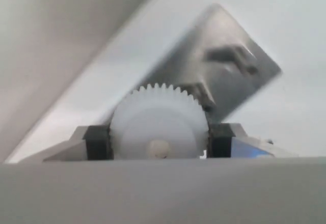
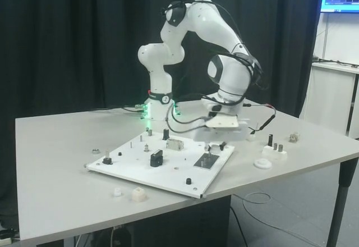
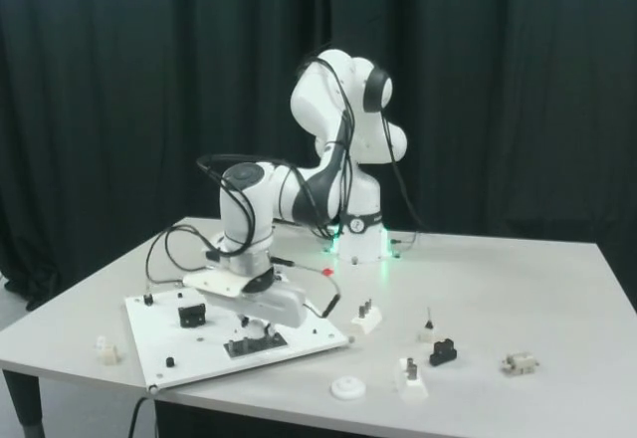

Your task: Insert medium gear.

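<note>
White medium gear clamped between the 2 black fingers of the gripper, held above the grey metal plate on the white board.

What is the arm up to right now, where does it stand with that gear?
The white Franka arm has its gripper shut on the white medium gear, black finger pads pressing it from both sides. It hangs just above the grey metal plate on the white assembly board, near the board's edge. The gear is not yet seated; in the wrist view the plate's pegs lie beyond it. Another white gear lies loose on the grey table beside the board.
</note>
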Controlling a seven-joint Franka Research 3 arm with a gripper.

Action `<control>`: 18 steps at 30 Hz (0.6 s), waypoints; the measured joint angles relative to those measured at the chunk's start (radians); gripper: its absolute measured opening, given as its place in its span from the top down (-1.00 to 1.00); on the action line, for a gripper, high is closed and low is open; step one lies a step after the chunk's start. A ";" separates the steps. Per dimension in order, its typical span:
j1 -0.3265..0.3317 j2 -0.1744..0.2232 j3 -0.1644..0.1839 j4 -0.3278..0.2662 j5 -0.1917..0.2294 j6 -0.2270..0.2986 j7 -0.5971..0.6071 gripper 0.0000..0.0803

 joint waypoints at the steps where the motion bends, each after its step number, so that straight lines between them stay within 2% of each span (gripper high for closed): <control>1: -0.002 -0.006 0.000 -0.010 -0.005 0.006 0.024 0.00; 8: -0.014 -0.050 0.000 -0.094 -0.017 0.081 0.135 0.00; 15: -0.019 -0.093 0.000 -0.188 -0.016 0.190 0.296 0.00; 18: -0.018 -0.112 0.000 -0.229 -0.016 0.235 0.322 0.00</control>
